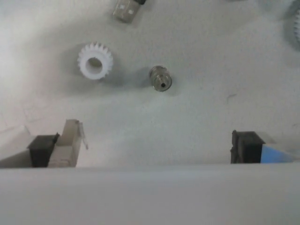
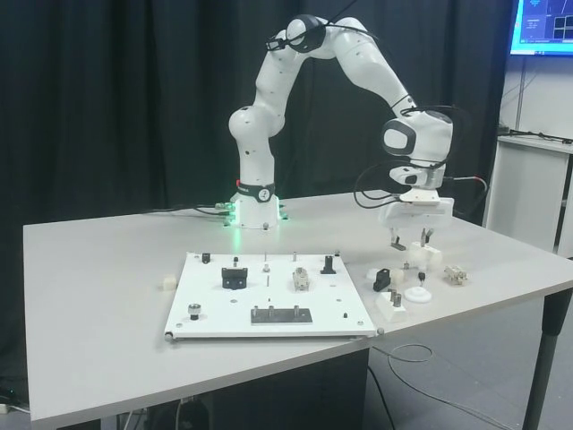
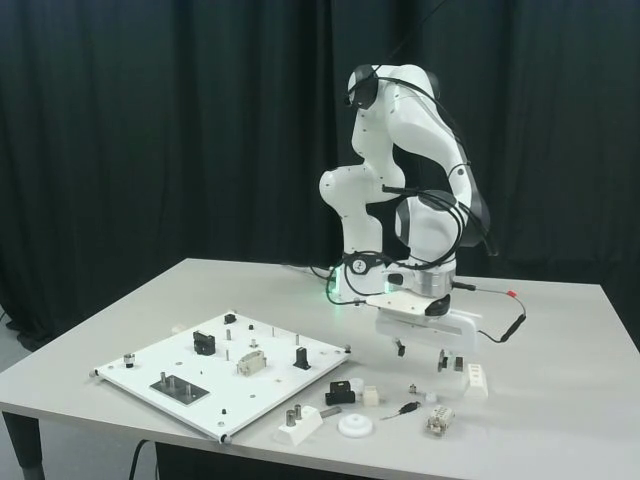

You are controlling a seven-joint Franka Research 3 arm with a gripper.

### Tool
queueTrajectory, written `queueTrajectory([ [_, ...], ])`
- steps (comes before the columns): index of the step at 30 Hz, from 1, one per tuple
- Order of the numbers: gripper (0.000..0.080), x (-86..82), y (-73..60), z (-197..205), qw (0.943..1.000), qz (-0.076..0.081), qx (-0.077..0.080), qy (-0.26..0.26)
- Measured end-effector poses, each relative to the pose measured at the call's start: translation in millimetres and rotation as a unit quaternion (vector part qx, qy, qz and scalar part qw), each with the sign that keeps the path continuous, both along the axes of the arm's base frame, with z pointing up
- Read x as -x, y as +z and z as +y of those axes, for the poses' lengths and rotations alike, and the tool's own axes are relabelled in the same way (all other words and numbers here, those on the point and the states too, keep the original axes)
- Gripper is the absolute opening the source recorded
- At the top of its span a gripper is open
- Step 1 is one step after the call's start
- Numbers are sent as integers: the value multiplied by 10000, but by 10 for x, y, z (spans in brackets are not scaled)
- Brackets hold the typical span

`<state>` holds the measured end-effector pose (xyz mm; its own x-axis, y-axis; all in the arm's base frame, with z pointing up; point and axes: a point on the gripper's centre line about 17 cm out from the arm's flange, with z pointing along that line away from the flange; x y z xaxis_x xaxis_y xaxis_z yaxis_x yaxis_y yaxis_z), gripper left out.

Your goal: Place Ethernet.

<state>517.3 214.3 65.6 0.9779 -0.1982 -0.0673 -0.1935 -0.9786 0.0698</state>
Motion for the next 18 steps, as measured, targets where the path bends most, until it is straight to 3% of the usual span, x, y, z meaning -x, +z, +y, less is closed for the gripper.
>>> queueTrajectory([
  [18, 800, -24, -3, -48, 10000, 0, 3, -46],
])
